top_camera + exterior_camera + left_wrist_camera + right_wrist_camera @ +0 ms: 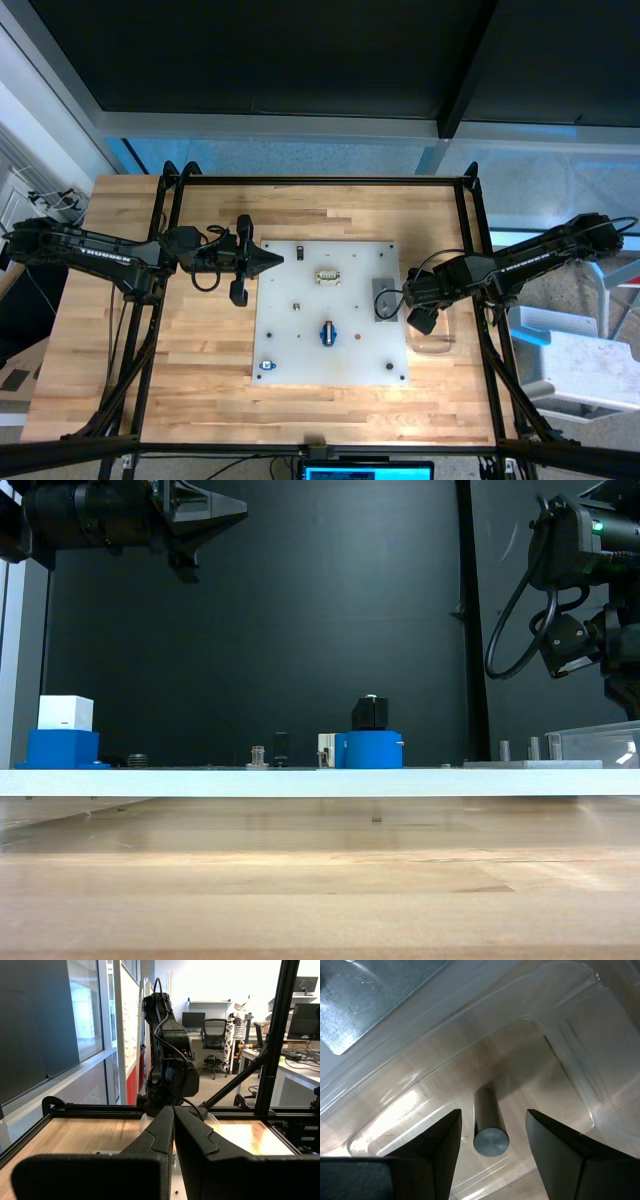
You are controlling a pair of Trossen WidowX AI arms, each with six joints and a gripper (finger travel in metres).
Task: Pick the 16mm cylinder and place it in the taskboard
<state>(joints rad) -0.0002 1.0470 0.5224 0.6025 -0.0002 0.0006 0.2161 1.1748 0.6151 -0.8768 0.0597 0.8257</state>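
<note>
Hidden: in the high view you won't find the 16mm cylinder (489,1122). The right gripper (422,318) sits over it and covers half the clear tray (446,348).
Cut off: the low view crops the right arm at the frame edge and its fingers are out of shot. You get only the tray wall there, and the contents can't be made out.
Cylinder look: dark grey metal, smooth and short, with a flat round end face toward the right wrist camera.
Cylinder place: lying on its side on the tray floor. The tray is off the taskboard (300,340) at its 4 o'clock side, just beside the grey metal block (384,296).
Right gripper: fingers spread wide, one on each side of the cylinder, with a gap showing on both sides.
Left gripper (278,258): fingers pressed together with nothing between them. It is raised above the board's 10 o'clock edge, tips toward 3 o'clock.
</note>
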